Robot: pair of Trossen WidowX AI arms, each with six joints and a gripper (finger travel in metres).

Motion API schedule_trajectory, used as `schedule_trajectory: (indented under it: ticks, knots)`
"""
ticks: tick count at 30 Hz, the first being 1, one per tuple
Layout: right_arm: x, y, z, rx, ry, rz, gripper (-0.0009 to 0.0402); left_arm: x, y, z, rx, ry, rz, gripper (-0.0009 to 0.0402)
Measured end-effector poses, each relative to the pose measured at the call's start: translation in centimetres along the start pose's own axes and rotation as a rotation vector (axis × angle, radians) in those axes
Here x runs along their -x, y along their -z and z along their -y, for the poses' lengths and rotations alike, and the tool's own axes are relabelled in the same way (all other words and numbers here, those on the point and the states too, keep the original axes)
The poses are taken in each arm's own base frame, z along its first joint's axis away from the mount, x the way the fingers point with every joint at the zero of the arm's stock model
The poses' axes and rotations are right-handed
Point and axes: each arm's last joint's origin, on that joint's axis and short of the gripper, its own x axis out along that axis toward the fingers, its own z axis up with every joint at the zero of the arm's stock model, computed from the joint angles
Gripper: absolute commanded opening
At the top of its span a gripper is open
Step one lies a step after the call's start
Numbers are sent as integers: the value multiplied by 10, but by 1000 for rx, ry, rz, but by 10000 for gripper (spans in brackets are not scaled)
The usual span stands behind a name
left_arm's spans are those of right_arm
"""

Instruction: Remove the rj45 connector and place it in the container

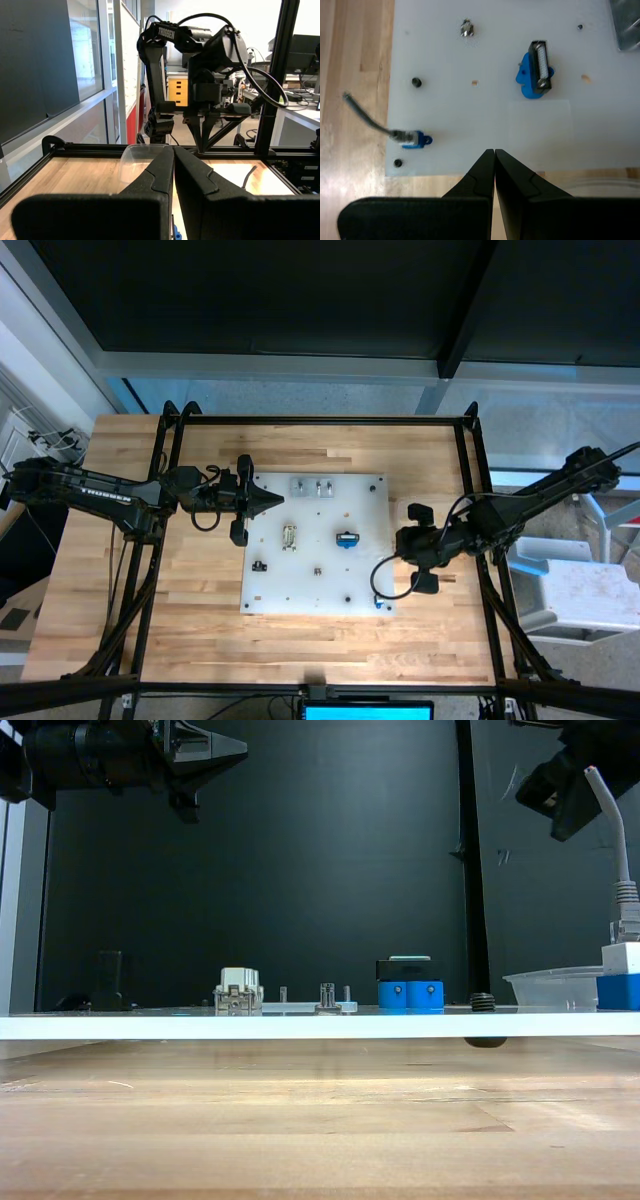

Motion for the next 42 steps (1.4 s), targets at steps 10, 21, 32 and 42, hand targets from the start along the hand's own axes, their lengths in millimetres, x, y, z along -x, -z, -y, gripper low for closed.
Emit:
schedule_trajectory:
  ticks: [10,21,32,42]
  knots:
    - [-5,10,-23,-22,-39,-46,0,0,0,0,0,0,0,0]
    - [-23,12,-50,-18,-68,-67,84,0,0,0,0,0,0,0]
    - [-35,6,-65,-54,-68,-76,209,0,0,0,0,0,0,0]
    - [-52,7,-73,-44,-22,-79,210,0,0,0,0,0,0,0]
